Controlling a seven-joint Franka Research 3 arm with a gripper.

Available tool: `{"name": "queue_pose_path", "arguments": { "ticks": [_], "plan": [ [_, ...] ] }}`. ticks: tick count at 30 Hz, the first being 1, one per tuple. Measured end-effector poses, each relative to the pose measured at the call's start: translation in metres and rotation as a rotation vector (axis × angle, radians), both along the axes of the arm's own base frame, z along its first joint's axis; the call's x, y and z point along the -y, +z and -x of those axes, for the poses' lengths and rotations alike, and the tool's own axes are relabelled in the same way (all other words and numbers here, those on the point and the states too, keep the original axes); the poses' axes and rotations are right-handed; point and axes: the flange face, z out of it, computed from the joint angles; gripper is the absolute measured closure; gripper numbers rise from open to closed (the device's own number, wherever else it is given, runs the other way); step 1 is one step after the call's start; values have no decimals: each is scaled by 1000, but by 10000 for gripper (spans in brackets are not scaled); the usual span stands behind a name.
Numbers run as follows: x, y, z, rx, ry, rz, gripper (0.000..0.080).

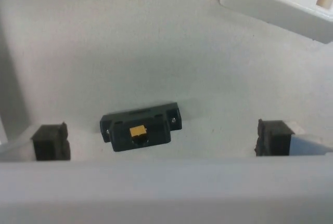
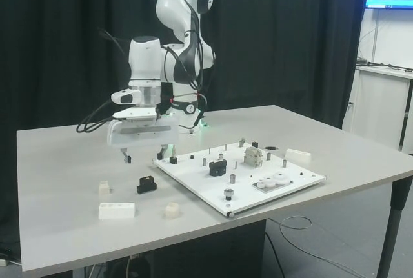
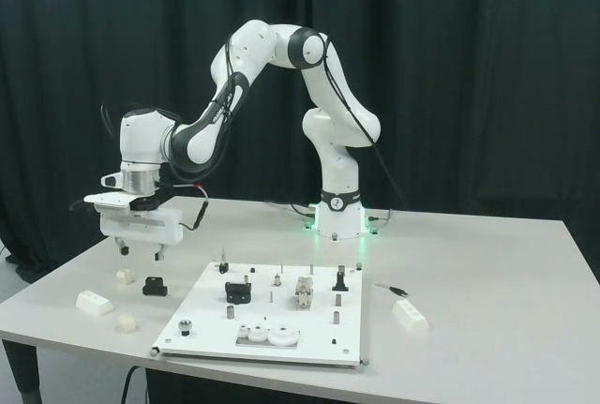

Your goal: Remove Ethernet.

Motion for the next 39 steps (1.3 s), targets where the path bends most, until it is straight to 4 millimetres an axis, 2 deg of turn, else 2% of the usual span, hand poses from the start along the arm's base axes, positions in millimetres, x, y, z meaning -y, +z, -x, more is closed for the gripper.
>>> {"name": "queue_pose_path", "arguments": {
  "ticks": [12,18,27,39],
  "plan": [
    [-9,12,-4,0,33,-7,3],
    [-20,18,-6,-22,113,-25,3],
    [-40,25,-8,-26,138,-51,3],
    [-60,33,2,-31,154,-77,3]
  ]
}}
